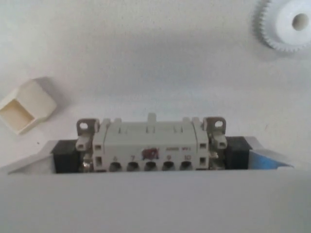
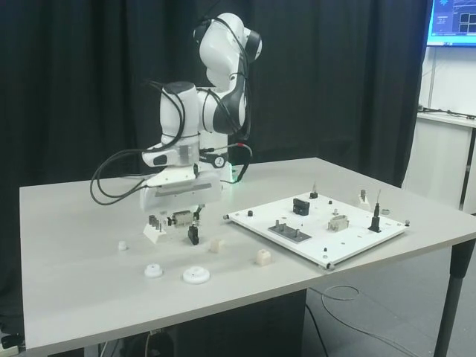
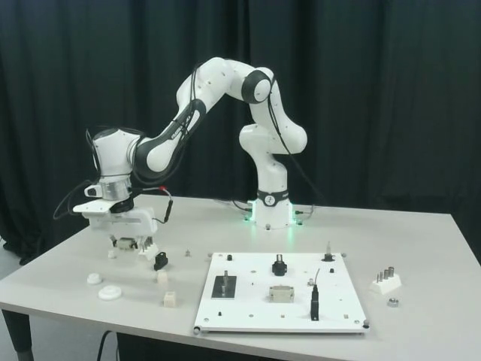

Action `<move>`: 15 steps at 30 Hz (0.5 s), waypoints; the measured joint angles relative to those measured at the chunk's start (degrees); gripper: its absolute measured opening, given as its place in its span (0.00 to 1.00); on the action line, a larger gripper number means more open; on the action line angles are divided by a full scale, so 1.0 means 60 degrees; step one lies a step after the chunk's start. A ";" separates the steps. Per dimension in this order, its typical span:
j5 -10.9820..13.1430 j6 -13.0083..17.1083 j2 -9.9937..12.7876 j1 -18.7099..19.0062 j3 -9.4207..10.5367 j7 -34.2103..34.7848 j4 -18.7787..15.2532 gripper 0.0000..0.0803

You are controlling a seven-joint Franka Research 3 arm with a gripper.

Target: Place waterproof.

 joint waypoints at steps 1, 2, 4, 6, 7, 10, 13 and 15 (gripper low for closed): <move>-0.0002 -0.0025 -0.0028 0.0022 -0.0033 0.0000 0.0004 0.77; -0.0006 -0.0049 -0.0054 0.0039 -0.0058 0.0000 0.0008 0.77; -0.0017 -0.0090 -0.0096 0.0071 -0.0100 0.0000 0.0018 0.77; -0.0034 -0.0123 -0.0125 0.0114 -0.0156 0.0000 0.0033 0.77; -0.0039 -0.0135 -0.0133 0.0135 -0.0181 0.0000 0.0041 0.77; -0.0051 -0.0186 -0.0152 0.0183 -0.0237 0.0000 0.0074 0.77; -0.0063 -0.0260 -0.0171 0.0196 -0.0254 0.0000 0.0112 0.77; -0.0078 -0.0303 -0.0181 0.0195 -0.0258 0.0000 0.0139 0.77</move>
